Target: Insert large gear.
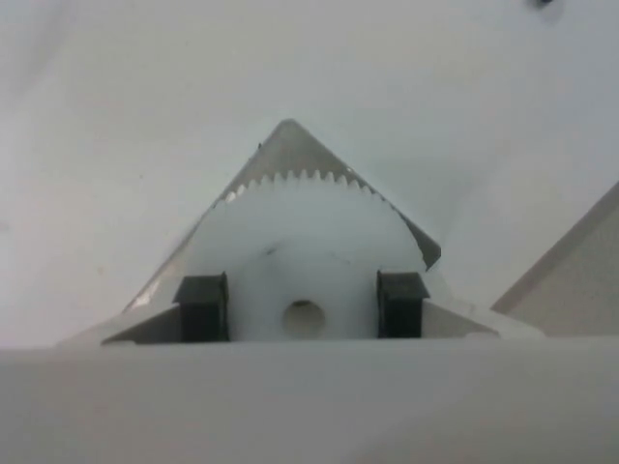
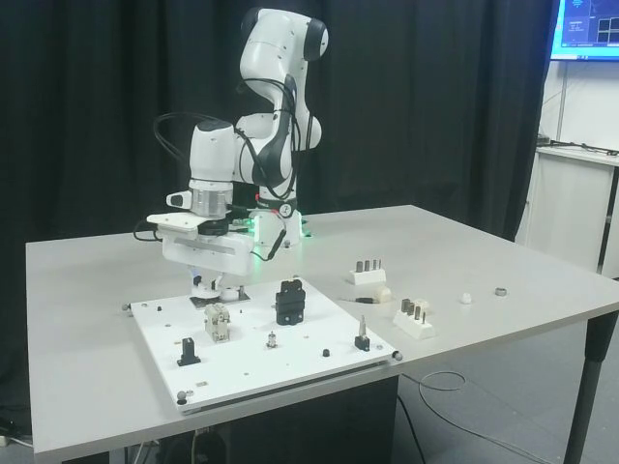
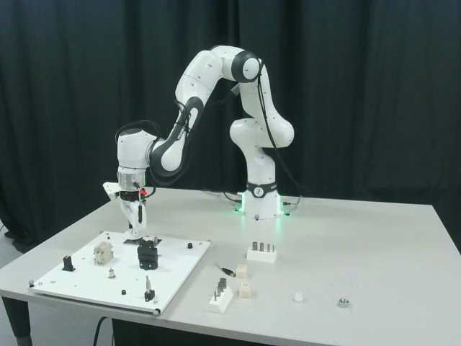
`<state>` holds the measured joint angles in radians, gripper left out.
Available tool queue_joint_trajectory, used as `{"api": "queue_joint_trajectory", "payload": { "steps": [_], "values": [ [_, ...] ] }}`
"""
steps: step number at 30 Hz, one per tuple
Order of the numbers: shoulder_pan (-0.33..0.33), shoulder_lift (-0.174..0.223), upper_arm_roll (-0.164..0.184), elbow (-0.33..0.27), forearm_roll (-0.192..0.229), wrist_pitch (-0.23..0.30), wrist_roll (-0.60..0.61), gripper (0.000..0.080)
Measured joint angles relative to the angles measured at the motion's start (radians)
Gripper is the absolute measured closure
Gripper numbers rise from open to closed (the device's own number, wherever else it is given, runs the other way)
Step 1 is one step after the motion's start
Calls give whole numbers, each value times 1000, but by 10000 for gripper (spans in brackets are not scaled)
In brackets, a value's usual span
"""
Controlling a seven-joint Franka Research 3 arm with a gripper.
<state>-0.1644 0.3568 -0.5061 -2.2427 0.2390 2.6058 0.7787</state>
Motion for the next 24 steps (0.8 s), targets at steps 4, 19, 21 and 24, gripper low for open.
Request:
{"api": "queue_joint_trajectory", "payload": {
  "steps": [4, 19, 21, 24],
  "values": [
    [0, 0, 0, 0, 0, 1, 0, 473],
    [-1, 0, -2, -1, 26, 4, 2, 473],
    [-2, 0, -3, -2, 40, 4, 2, 473],
    [-2, 1, -5, -3, 58, 5, 2, 473]
  ]
}}
